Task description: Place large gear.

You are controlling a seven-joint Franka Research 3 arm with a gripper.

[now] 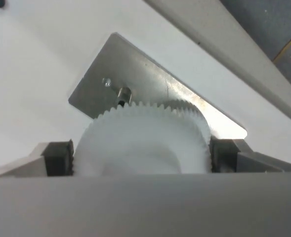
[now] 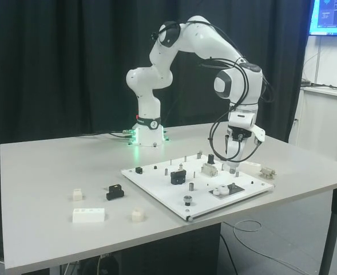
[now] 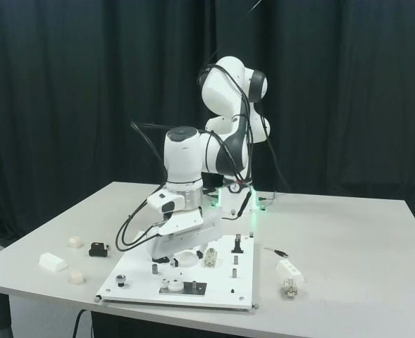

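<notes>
My gripper (image 1: 141,159) is shut on the large white gear (image 1: 140,138), one black pad (image 1: 60,157) pressing on each side of its toothed rim. Beyond the gear lies a grey metal plate (image 1: 135,74) with a short upright peg (image 1: 123,93); teeth of a smaller white gear (image 1: 187,106) show just behind the large one. From the first room view, the gripper (image 2: 233,165) holds the gear (image 2: 233,169) slightly above the white board (image 2: 157,180), just behind the plate (image 2: 230,189). The second room view shows the gear (image 3: 187,259) under the hand, with the plate (image 3: 184,286) nearer the board's front edge.
The board carries several pegs and small black parts (image 2: 177,177), plus a small gear (image 2: 218,192) on the plate. Off the board lie white blocks (image 2: 88,215), a black piece (image 2: 115,192) and a small connector (image 2: 267,171). The table edge (image 2: 305,192) is close by.
</notes>
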